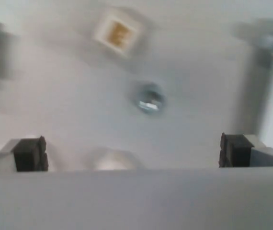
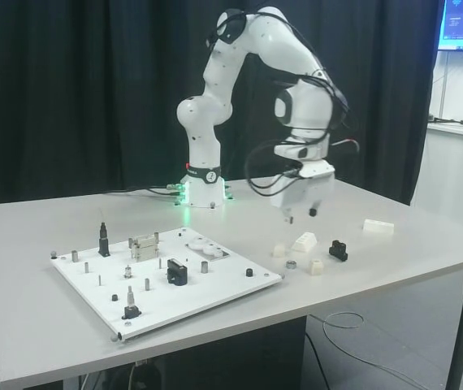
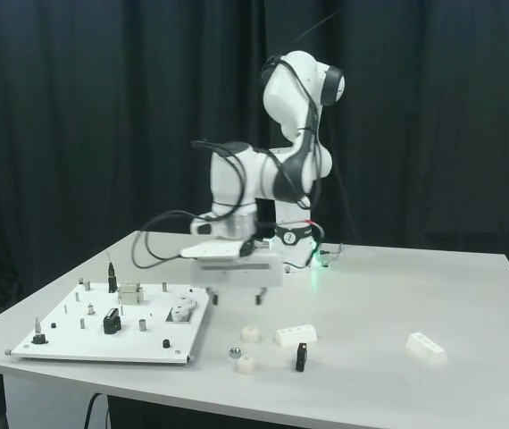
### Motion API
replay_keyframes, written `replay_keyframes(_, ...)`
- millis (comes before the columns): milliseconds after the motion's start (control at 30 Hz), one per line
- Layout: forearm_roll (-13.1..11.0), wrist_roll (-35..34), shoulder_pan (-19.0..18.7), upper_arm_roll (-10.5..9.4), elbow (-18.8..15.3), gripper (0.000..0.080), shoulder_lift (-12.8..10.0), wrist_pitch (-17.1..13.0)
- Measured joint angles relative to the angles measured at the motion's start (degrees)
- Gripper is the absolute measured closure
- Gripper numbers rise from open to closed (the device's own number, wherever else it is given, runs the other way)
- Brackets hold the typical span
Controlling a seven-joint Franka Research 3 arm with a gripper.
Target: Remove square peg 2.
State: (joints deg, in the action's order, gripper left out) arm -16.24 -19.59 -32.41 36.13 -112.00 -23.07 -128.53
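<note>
While the jaws (image 1: 131, 153) hang wide apart and empty above the grey counter (image 2: 394, 252), one square peg (image 1: 118, 32) lies at 12 o'clock from one small metal piece (image 1: 149, 98). No writing is legible.

You saw a white arm (image 2: 248, 49) with black cables (image 2: 329, 97) standing on a grey worktop (image 2: 426, 244). A green light (image 2: 184, 192) glowed at the arm's base. The board (image 2: 215, 286) on the worktop was white, and it carried several small black parts (image 2: 176, 274) and grey metal pins (image 2: 145, 284). Beside the board, the loose blocks (image 2: 305, 241) were white, one small piece (image 2: 338, 250) was black, and a small nut (image 2: 292, 264) was grey. In the wrist view, the tool (image 1: 132, 154) had black fingertips (image 1: 30, 154) on grey fingers. The curtain (image 2: 69, 89) behind the worktop was black and plain. The cabinet (image 2: 455, 162) at the side was white.
</note>
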Motion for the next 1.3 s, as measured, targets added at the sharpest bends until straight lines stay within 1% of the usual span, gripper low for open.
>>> replay_keyframes(167, 1.5, 4.0, 3.4, 0.92, 0.2, 0.0003, 0.7, 0.8)
replay_keyframes(433, 3.3, 10.9, 10.5, 1.11, 0.5, 0.0003, 1.8, 0.8)
replay_keyframes(700, 3.4, 18.2, 18.0, 1.13, 1.7, 0.0003, 1.8, 0.6)
replay_keyframes(867, 3.3, 21.4, 22.2, 1.07, 2.7, 0.0003, 1.1, -0.5)
replay_keyframes(967, 2.8, 23.0, 24.5, 0.97, 3.6, 0.0003, 0.3, -1.3)
replay_keyframes(1067, 1.8, 24.6, 26.4, 0.83, 4.8, 0.0003, -0.8, -2.1)
replay_keyframes(1300, -2.9, 29.5, 30.0, 0.52, 8.6, 0.0003, -4.9, -2.7)
